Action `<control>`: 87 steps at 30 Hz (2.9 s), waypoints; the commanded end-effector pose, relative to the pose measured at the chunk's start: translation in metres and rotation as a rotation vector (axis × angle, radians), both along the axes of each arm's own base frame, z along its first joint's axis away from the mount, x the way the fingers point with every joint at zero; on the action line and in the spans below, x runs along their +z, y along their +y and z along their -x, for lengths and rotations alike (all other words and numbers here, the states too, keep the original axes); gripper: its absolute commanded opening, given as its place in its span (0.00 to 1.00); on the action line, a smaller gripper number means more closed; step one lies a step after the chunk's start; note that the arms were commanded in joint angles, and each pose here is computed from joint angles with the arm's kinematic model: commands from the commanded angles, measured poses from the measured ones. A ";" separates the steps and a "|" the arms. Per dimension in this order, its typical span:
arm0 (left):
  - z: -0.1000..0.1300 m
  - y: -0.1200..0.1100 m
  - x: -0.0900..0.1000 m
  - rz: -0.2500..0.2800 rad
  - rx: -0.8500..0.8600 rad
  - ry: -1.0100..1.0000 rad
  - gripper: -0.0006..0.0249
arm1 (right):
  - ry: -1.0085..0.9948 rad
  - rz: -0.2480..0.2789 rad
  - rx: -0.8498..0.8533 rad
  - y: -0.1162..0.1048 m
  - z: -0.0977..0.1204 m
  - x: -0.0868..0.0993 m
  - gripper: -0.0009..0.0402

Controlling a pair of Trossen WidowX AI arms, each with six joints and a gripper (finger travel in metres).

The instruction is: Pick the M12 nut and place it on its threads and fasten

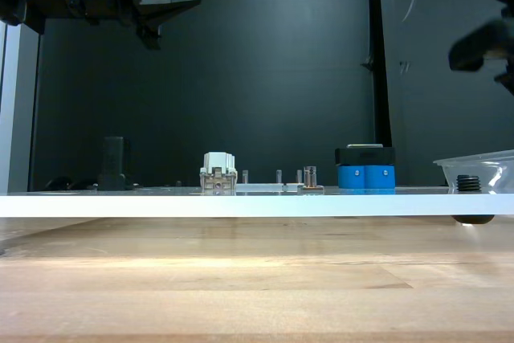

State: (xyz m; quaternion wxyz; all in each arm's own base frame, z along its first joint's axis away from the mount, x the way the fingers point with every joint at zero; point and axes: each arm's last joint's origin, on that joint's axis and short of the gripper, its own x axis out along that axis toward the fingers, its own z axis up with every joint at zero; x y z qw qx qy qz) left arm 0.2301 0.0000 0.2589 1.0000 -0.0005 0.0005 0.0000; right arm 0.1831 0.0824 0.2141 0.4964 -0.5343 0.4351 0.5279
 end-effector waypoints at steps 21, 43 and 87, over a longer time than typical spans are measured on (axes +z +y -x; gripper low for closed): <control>0.000 0.000 0.000 0.000 0.000 0.000 0.03 | 0.000 0.046 -0.005 0.055 -0.094 0.024 0.07; 0.000 0.000 0.000 0.000 0.000 0.000 0.02 | -0.002 0.043 0.010 0.103 -0.153 -0.002 0.07; 0.000 0.000 0.000 0.000 0.000 0.000 0.02 | 0.005 0.033 -0.028 0.101 -0.162 -0.030 0.07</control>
